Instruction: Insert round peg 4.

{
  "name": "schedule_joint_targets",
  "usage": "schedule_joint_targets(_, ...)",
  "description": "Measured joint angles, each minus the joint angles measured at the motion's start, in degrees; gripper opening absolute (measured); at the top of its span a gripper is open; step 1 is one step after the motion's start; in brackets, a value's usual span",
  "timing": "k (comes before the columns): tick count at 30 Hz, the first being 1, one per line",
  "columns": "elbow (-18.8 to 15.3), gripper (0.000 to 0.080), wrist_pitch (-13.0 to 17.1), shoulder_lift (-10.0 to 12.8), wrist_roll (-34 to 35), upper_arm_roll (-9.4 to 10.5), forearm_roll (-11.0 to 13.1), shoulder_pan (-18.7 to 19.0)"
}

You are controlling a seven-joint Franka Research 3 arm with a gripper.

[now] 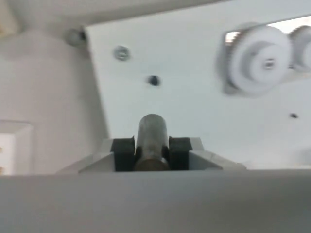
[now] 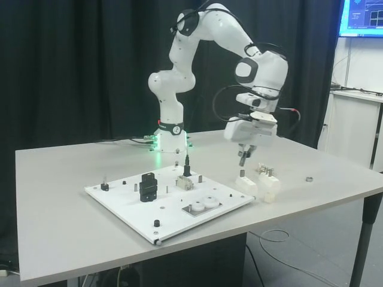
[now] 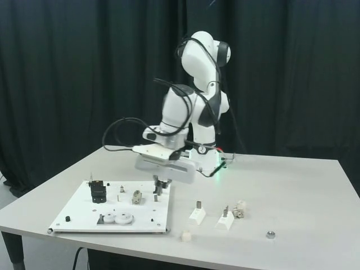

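My gripper is shut on a grey round peg, held upright between the two black pads. In the wrist view the peg hangs over the white board, close to one of its edges, with a small dark hole a little ahead of it. From the first room view the gripper hovers above the table at the board's right side. The second room view shows the gripper just above the board's right part, the peg not touching it.
Two white gears sit on the board, along with a black block and small upright parts. White holder blocks, a small white cube and a small ring lie on the grey table beside the board.
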Motion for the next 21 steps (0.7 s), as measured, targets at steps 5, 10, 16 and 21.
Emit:
schedule_joint_targets(5,0.26,0.0145,-0.18,-0.50,-4.18,0.58,-0.28,-3.07)
schedule_joint_targets(10,0.47,0.0145,-0.18,-0.78,-7.68,0.60,-0.28,-5.47)
schedule_joint_targets(16,0.59,0.0145,-0.18,-0.90,-9.83,0.60,-0.28,-8.24)
schedule_joint_targets(21,0.59,0.0145,-0.18,-0.89,-11.34,0.60,-0.21,-10.45)
